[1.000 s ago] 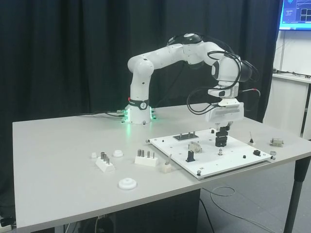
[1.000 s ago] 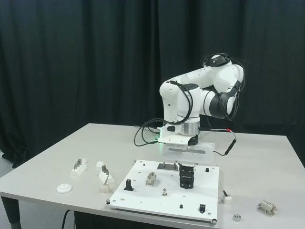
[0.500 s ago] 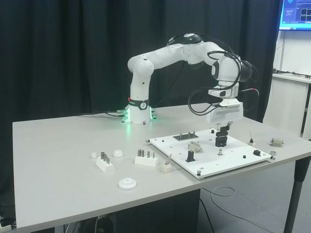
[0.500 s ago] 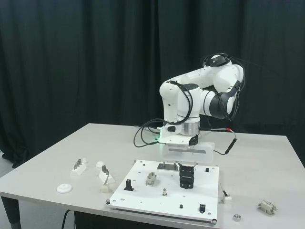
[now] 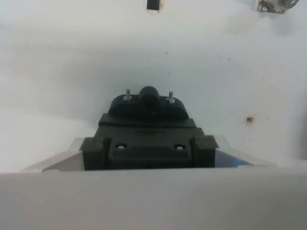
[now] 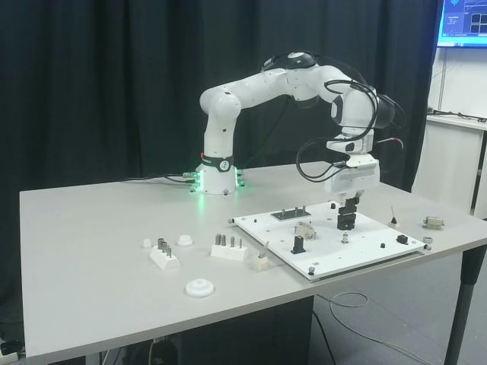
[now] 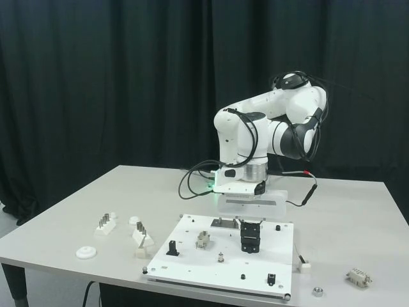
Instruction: Insert D-SUB.
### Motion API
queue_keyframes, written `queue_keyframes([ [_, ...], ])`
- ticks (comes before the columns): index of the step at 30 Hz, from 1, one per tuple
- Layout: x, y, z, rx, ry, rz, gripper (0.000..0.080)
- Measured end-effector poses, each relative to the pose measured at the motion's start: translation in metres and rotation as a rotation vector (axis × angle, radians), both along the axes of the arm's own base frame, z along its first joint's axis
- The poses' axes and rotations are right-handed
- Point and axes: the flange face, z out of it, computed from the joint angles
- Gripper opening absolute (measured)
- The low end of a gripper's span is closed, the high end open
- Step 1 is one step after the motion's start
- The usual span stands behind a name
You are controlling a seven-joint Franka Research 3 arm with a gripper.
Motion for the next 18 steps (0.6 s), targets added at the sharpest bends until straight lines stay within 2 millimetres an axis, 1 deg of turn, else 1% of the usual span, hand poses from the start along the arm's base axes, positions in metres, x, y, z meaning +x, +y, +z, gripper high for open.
queue_keyframes([
  [18, 0.0011, -0.001, 0.0001, 0.0, -0.007, 0.002, 0.0382],
])
